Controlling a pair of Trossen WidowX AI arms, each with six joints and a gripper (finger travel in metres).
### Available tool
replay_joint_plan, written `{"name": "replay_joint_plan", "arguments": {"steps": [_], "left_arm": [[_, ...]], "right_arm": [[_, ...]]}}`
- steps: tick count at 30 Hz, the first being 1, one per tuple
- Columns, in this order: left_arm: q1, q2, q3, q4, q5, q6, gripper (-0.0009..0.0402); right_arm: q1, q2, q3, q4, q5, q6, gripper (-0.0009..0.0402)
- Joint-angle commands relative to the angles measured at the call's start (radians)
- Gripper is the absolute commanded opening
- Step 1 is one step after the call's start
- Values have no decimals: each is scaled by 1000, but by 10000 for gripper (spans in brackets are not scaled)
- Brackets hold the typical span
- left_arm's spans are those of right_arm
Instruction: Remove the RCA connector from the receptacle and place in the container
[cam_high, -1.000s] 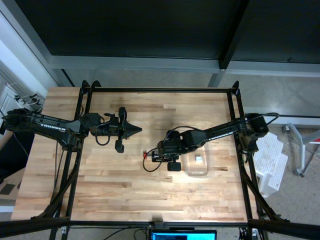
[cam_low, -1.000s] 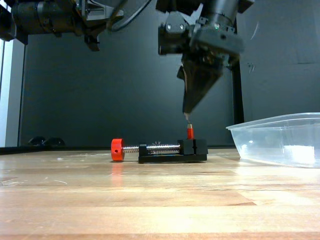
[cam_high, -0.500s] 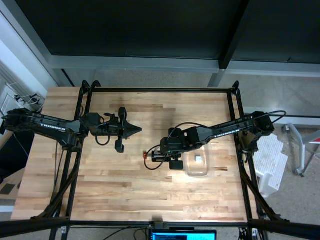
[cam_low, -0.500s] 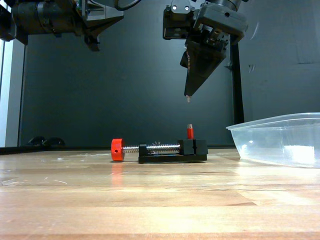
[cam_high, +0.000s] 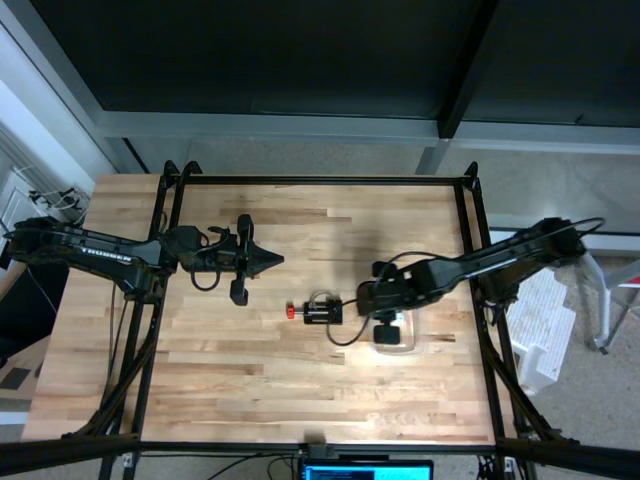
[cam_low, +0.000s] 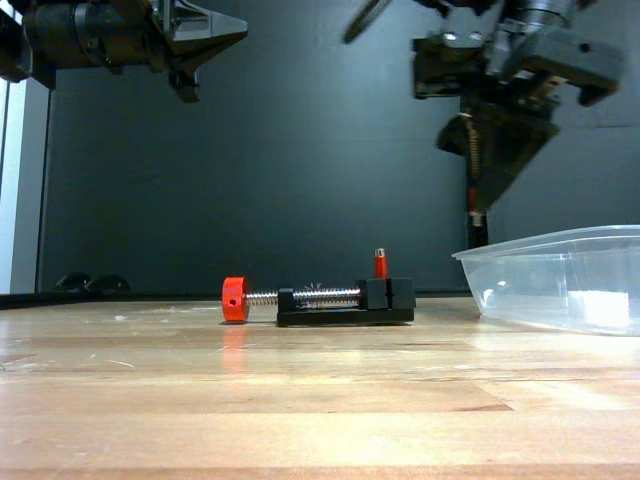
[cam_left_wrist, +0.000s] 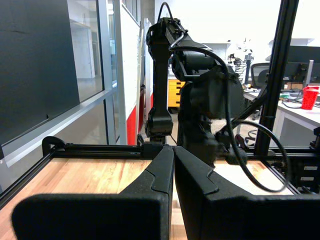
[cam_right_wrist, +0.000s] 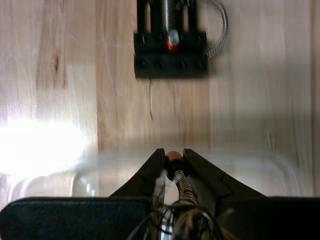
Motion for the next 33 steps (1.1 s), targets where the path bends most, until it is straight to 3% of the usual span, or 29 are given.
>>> {"name": "replay_joint_plan", "arguments": {"steps": [1,9,17,19,22,33], "left_arm": [[0,0,0,0,0,0,0],[0,0,0,0,0,0,0],[0,0,0,0,0,0,0],[0,0,0,0,0,0,0],[0,0,0,0,0,0,0],[0,0,0,0,0,0,0]], "right_arm": [[2,-73,-72,12,-1,18,0],[6,-203,-209,16,-1,50,0],[9,-216,-297,73,5,67,12],[9,-216,-317,103,8,74,23],[10,-213,-335,119,43,92,43],[10,-213,-339,124,44,108,152]]}}
